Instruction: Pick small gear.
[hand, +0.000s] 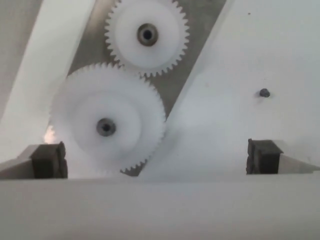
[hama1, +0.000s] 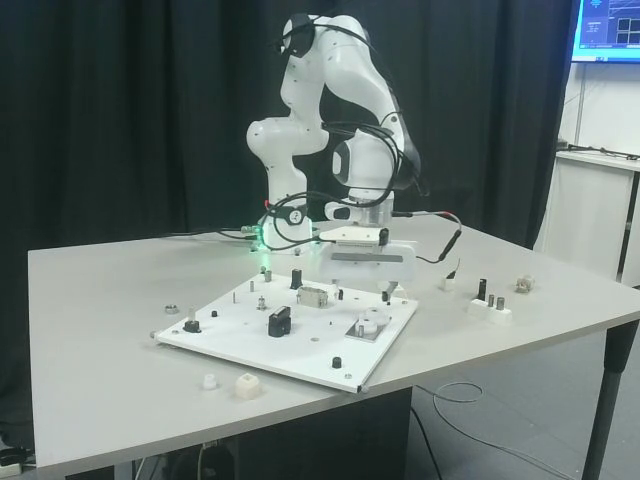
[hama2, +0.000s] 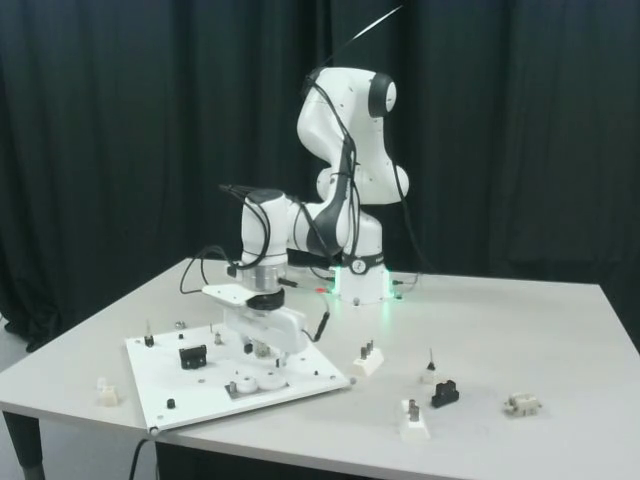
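Note:
Two white gears sit meshed on pegs in a grey recess of the white board (hand: 260, 45). The small gear (hand: 147, 35) lies farther from my fingers. The larger gear (hand: 107, 125) lies beside it, closer to one black finger pad (hand: 48, 160). My gripper (hand: 155, 159) hovers above them, open wide and holding nothing. In the first room view the gripper (hama1: 362, 285) hangs just over the gear pair (hama1: 372, 322) near the board's right corner. The second room view shows the gripper (hama2: 262, 350) above the same gear pair (hama2: 255, 383).
The board (hama1: 250, 345) carries black blocks (hama1: 278, 322), pegs and a metal part (hama1: 313, 294). Small white parts (hama1: 245, 385) lie on the table in front of it. More loose pieces (hama2: 413, 420) (hama2: 445, 393) (hama2: 522, 404) rest to the board's right. A cable (hama1: 450, 245) trails from the hand.

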